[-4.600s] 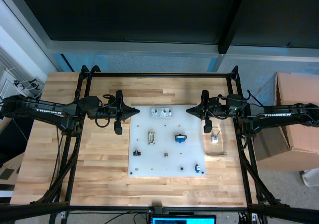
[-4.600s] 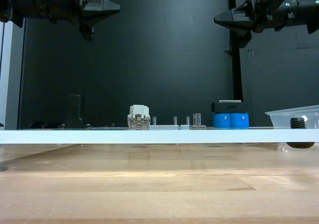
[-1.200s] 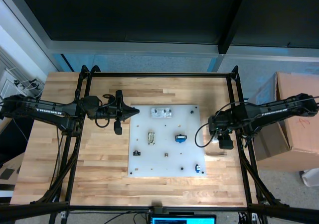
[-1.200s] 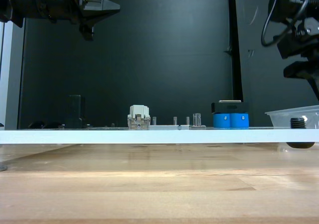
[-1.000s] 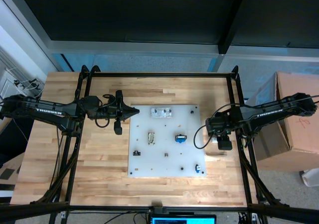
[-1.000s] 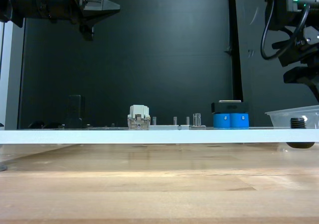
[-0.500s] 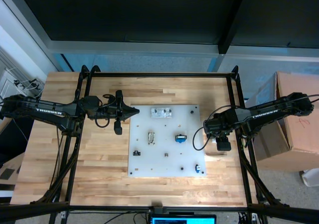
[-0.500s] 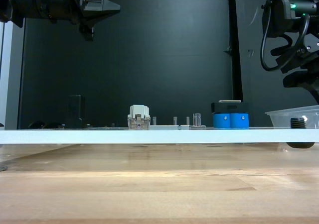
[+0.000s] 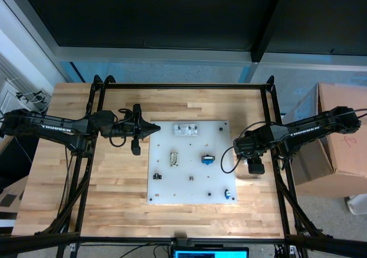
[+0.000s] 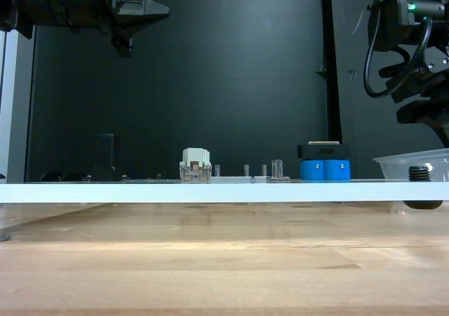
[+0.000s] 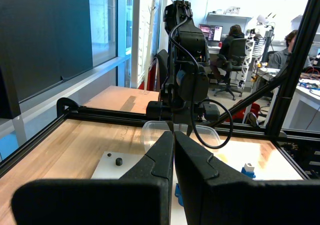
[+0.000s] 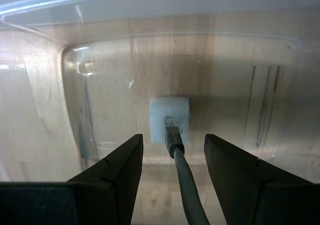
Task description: Pick the RJ45 connector and install on the taskboard
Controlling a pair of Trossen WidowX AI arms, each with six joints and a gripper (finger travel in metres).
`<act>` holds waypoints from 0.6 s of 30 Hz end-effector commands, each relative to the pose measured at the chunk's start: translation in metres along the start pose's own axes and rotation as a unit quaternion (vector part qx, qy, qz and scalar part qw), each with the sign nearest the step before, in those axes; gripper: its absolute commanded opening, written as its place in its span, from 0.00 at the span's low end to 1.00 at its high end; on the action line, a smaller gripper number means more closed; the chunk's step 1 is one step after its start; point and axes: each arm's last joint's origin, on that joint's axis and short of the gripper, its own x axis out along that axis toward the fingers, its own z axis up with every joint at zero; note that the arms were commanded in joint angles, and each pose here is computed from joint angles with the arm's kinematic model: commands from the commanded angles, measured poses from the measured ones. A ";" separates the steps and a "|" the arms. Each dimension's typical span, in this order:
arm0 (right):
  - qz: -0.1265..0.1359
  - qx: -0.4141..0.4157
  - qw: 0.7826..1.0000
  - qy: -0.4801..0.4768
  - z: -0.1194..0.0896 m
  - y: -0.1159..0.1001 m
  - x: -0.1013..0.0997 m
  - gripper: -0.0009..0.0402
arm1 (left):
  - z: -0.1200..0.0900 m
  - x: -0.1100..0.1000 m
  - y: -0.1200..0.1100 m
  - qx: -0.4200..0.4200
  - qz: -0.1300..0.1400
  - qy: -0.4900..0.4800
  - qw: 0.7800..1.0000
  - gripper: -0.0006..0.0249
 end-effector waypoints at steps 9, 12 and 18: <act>-0.001 0.001 1.000 0.000 0.000 0.000 0.000 0.27 | 0.000 0.000 0.000 0.000 0.000 0.000 1.000 0.02; -0.001 0.001 1.000 0.000 0.000 0.000 0.000 0.20 | 0.000 0.000 0.000 0.000 0.000 0.000 1.000 0.03; -0.001 0.001 1.000 0.000 0.000 0.000 0.000 0.08 | 0.000 0.000 0.000 0.000 0.000 0.000 1.000 0.02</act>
